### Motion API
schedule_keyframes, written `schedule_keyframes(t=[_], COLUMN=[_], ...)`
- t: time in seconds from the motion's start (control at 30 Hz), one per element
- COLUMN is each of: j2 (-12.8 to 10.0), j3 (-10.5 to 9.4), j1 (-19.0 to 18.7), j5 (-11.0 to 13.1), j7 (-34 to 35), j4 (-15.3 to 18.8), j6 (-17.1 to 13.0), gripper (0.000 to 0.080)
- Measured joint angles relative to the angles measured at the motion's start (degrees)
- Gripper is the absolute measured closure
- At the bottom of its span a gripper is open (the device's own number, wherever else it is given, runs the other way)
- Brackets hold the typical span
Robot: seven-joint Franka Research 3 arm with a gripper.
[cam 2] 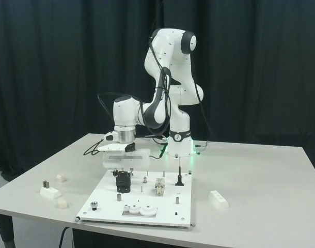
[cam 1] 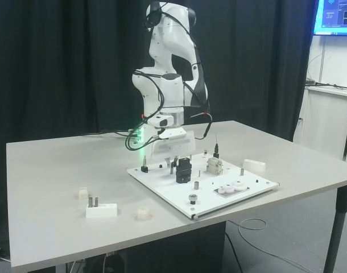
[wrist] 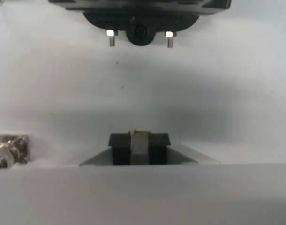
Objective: Insert square peg 2.
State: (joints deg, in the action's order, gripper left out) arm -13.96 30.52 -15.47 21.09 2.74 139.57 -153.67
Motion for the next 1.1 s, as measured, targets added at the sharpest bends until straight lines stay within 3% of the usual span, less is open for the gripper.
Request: schedule_keyframes(t=[0.5, 1.1], j2=[0.13, -0.05], j3=[0.68, 0.48], j1=[0.0, -0.15], j5=[-0.01, -0.01], j7=[-1.35, -1.35], j4=[0.01, -0.11], j6=[1.39, 0.82], gripper=[0.0728, 0.0728])
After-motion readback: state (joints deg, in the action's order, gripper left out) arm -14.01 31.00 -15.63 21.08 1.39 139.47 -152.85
